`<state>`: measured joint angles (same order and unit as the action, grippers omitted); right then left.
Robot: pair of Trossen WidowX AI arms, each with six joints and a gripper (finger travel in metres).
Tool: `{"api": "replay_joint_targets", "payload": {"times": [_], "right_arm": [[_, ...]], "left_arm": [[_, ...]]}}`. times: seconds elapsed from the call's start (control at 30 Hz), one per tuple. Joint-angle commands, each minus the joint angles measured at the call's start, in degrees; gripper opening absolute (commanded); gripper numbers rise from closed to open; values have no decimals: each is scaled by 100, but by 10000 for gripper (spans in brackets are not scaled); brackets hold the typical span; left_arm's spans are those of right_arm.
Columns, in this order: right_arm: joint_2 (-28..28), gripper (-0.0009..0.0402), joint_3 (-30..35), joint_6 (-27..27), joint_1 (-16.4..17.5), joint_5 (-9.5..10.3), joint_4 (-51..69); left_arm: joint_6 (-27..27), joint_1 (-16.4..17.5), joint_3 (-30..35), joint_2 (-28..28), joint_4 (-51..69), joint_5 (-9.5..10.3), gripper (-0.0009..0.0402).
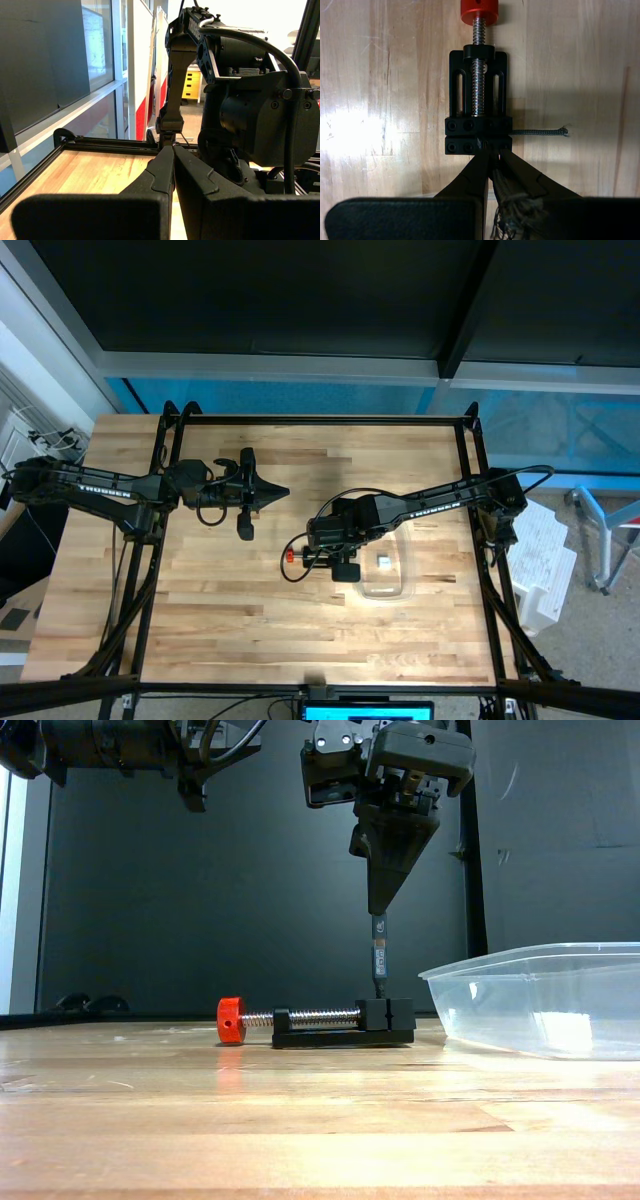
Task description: Pick the usb-c connector and install on the hub
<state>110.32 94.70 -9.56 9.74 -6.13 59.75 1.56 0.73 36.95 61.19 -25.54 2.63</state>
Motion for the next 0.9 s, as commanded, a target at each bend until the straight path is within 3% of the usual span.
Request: {"api": "replay_joint_targets", "payload": {"times": [0.03, 0.9], "right_arm": [[-7, 2, -37, -15, 2, 17, -28], [-7, 2, -48, -24, 11, 37, -105]], "left_arm": [[-2, 0, 2, 2, -2, -2, 0], [-2, 2, 2, 2, -2, 0, 0]]}}
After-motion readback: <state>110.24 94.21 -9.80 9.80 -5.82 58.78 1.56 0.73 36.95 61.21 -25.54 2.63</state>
